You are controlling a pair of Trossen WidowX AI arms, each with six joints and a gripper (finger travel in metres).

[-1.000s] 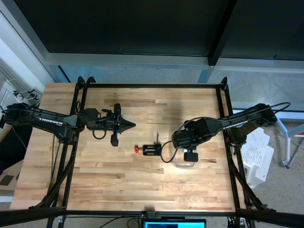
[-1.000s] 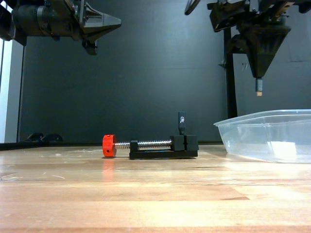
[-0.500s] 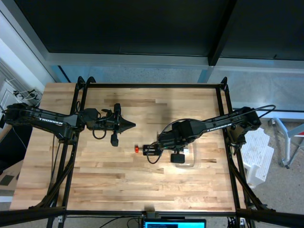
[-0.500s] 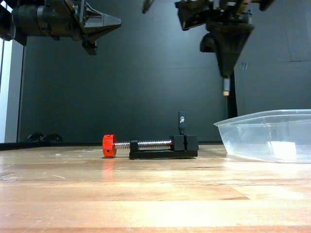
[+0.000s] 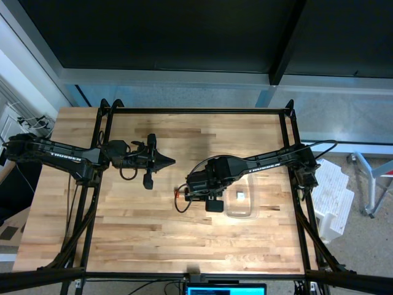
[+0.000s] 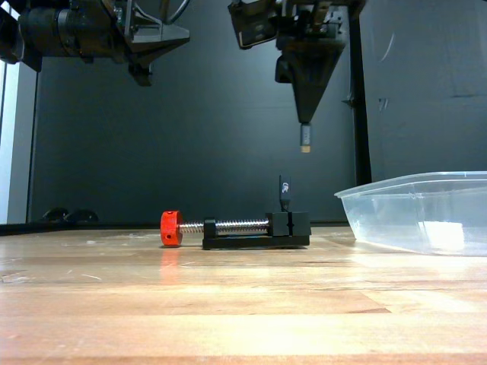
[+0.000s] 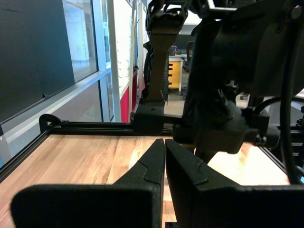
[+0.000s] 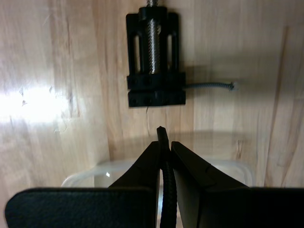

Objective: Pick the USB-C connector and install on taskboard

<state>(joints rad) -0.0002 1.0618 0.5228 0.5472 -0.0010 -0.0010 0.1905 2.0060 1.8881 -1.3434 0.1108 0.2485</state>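
Overhead, right gripper fingers pinching USB-C connector above taskboard, left gripper clenched, high left.

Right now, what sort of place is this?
Likely a robotics lab: framed wooden table, office windows beyond; left gripper parked high at left, right gripper holding the USB-C connector roughly above the taskboard.

Wooden table: taskboard, clear tray near it, apart.

Clear tray holds a white cube on the wooden table.
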